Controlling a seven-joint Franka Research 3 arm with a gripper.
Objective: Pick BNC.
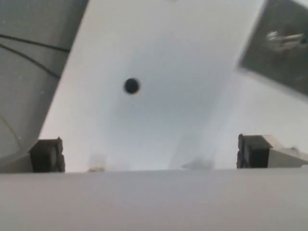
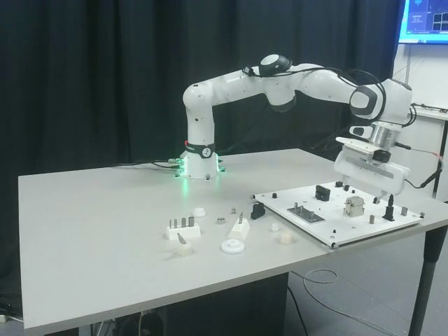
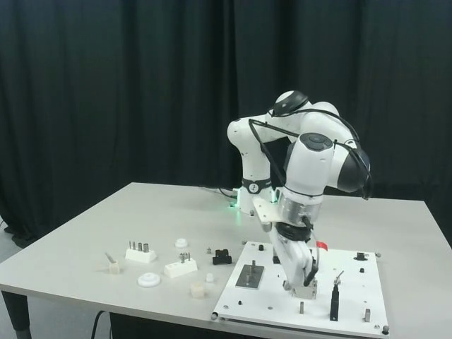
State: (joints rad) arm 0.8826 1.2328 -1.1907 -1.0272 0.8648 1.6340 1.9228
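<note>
Both black fingertips of the gripper point(image 1: 149, 153) stand wide apart and empty over the white board point(image 1: 159, 57), near a small black hole point(image 1: 131, 86). Which part is the BNC I cannot tell; my guess is the metal piece on the grey plate point(image 1: 284, 43), lying obliquely beyond the jaws. No legible writing anywhere.

White arm point(image 2: 308, 78) w/ rounded joints, black cable along it, green light at base point(image 2: 199, 168)

Arm point(image 2: 280, 77) outstretched, end effector point(image 1: 149, 154) pointing down, fingers spread wide
</note>
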